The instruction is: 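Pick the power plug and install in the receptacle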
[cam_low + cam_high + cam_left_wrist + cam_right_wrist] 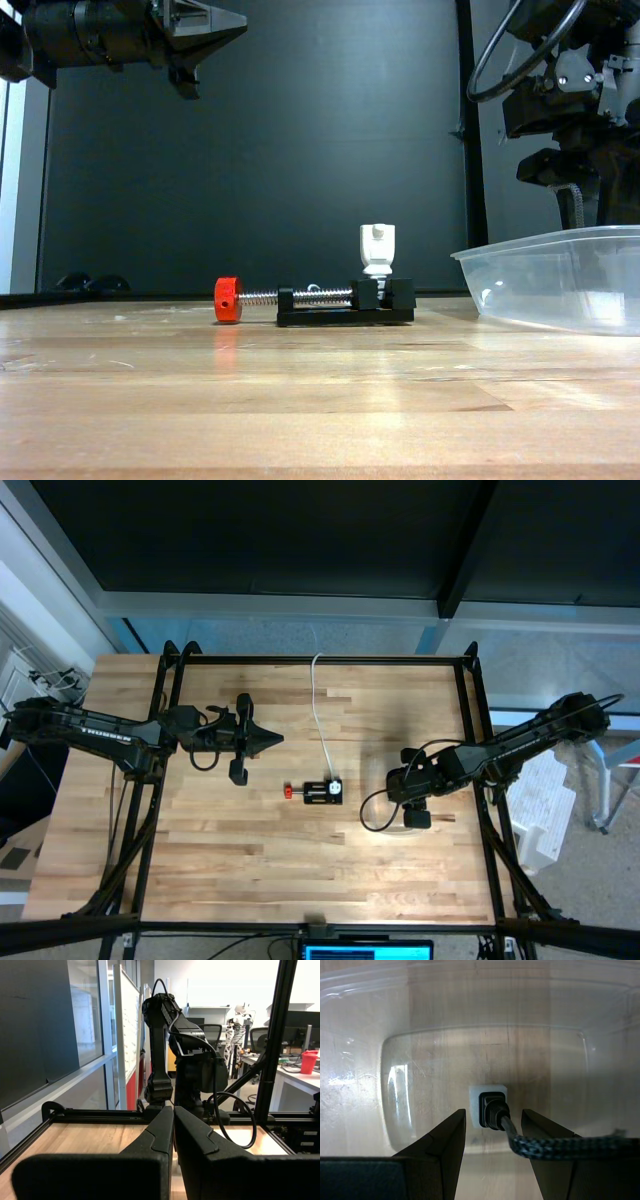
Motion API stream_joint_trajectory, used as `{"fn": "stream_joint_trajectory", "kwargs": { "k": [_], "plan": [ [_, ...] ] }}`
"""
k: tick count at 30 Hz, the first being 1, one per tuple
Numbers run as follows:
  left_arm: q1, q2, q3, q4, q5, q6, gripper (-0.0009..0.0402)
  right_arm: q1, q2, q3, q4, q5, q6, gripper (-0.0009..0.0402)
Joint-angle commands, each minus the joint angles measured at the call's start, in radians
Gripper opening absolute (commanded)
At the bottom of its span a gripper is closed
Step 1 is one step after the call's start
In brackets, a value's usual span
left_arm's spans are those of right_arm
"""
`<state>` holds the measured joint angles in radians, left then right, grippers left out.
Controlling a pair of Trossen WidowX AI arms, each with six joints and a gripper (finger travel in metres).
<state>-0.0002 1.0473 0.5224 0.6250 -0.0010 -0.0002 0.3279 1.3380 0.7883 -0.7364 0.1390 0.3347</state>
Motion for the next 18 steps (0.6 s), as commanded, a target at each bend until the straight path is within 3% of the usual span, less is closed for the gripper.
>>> {"fn": "stream_joint_trajectory", "kwargs": {
  "k": [1, 11, 18],
  "plan": [
    [0.0, 0.0, 0.0, 0.0, 0.0, 0.0, 0.0, 0.0, 0.0, -0.016, 0.019, 0.0, 0.002, 0.0153],
    [0.0, 0.0, 0.0, 0.0, 0.0, 0.0, 0.0, 0.0, -0.001, -0.036, 0.057, 0.0, 0.02, 0.0105],
    [0.0, 0.0, 0.0, 0.0, 0.0, 0.0, 0.0, 0.0, -0.001, -0.037, 0.057, 0.009, 0.027, 0.0046]
  ]
}}
